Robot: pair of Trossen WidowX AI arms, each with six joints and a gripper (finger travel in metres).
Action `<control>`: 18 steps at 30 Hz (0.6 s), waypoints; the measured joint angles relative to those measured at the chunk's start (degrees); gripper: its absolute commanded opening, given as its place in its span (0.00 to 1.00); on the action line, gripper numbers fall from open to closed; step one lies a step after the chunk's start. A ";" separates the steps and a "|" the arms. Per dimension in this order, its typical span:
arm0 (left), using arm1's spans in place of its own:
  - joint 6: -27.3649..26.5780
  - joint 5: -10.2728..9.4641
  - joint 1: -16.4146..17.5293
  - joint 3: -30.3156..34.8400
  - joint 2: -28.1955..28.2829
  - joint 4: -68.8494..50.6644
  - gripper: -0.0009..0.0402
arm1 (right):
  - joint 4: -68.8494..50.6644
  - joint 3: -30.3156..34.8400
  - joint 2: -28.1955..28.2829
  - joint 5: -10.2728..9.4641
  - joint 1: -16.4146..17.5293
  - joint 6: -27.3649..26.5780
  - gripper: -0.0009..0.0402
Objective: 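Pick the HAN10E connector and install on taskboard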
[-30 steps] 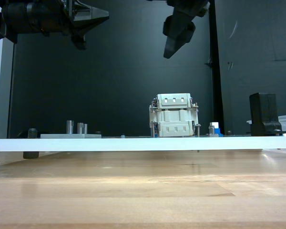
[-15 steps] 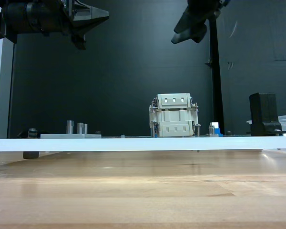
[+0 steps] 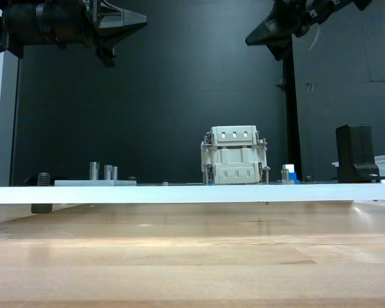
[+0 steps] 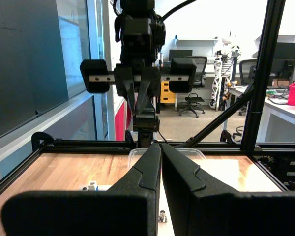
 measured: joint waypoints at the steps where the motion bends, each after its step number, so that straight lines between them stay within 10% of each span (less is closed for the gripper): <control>1: 0.00 0.00 0.00 -0.02 0.00 0.02 0.02 | 1.90 -1.09 -0.79 -0.13 -0.20 0.00 0.02; 18: 0.00 -0.02 0.00 -0.02 0.00 0.02 0.02 | 35.08 -17.79 -7.30 -1.20 -0.50 4.94 0.02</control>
